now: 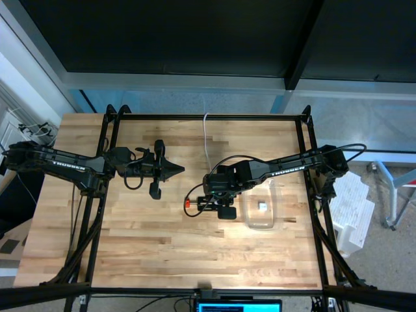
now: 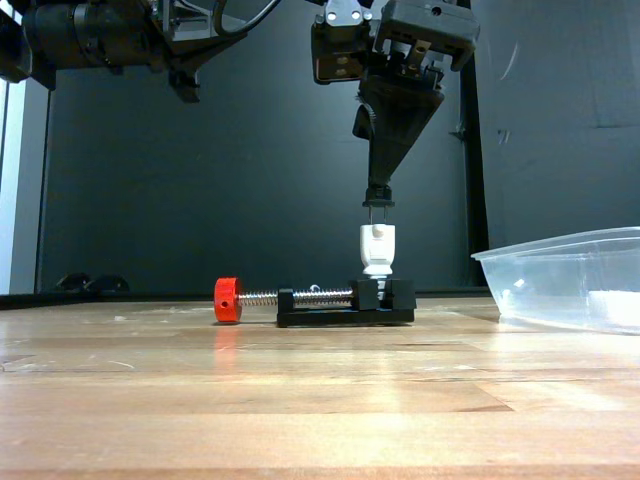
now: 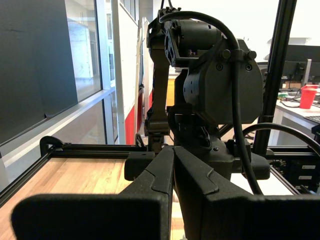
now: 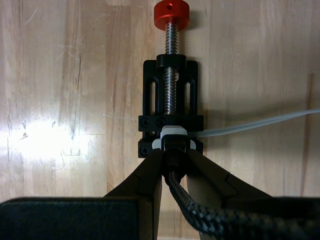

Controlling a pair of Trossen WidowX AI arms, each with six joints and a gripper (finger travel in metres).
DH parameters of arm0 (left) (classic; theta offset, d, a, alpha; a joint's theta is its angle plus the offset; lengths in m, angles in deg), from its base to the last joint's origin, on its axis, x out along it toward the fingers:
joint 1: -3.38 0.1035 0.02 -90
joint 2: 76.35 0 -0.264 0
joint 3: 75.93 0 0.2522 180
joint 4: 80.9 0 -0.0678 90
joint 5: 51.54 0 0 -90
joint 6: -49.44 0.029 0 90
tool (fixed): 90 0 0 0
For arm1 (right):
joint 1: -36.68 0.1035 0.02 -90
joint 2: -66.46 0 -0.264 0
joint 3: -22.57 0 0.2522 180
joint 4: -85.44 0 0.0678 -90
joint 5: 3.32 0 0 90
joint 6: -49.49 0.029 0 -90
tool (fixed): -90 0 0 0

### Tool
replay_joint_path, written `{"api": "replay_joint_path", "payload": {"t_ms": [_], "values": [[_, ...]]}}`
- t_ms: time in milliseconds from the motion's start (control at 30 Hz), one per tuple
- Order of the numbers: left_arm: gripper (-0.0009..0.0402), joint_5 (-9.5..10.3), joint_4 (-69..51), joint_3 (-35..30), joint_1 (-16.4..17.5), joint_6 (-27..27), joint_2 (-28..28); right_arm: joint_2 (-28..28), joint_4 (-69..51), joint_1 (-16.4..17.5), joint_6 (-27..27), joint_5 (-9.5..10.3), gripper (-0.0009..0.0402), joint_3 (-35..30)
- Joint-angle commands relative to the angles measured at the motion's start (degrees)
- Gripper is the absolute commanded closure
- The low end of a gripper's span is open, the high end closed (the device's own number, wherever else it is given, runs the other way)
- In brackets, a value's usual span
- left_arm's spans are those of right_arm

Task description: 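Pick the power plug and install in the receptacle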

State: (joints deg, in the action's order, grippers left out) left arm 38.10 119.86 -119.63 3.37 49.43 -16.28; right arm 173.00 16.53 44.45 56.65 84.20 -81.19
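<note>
While left hand [image 1: 174, 170] aloft, right [image 2: 379, 190] over receptacle [image 2: 377, 250]

Even overhead light falls on the pale wooden surface [image 1: 162, 253], with a dark backdrop behind. In the right wrist view a white glare patch [image 4: 30, 136] sits on the wood, and the right hand [image 4: 173, 153], clamped on the power plug [image 4: 172, 146] over the receptacle [image 4: 172, 133], blurs up close. The left hand [image 3: 173, 150], pinched together high over the surface's left half, is a dark silhouette against bright windows [image 3: 85, 50].
</note>
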Motion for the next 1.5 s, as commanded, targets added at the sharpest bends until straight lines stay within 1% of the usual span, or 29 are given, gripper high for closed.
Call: {"api": "replay_joint_path", "payload": {"t_ms": [33, 967, 1067, 1500], "values": [[0.0393, -0.02, 0.02, -0.02, 0.02, 0.02, 0.02, -0.02, 0.61, 0.02, 0.02, 0.11, 0.0393, 0.37], [0.0393, -0.02, 0.02, -0.02, 0.02, 0.02, 0.02, -0.02, 6.29, -0.42, -0.15, 0.17, 0.0393, 6.25], [0.0393, -0.02, 0.00, -0.02, 0.02, 0.02, 0.02, -0.02, 6.93, -0.52, 0.00, 0.59, 0.0393, 7.15], [0.0393, -0.02, 0.00, -0.02, 0.00, 0.00, 0.02, -0.02, 10.12, -1.11, -0.26, 0.57, 0.0393, 9.73]]}}
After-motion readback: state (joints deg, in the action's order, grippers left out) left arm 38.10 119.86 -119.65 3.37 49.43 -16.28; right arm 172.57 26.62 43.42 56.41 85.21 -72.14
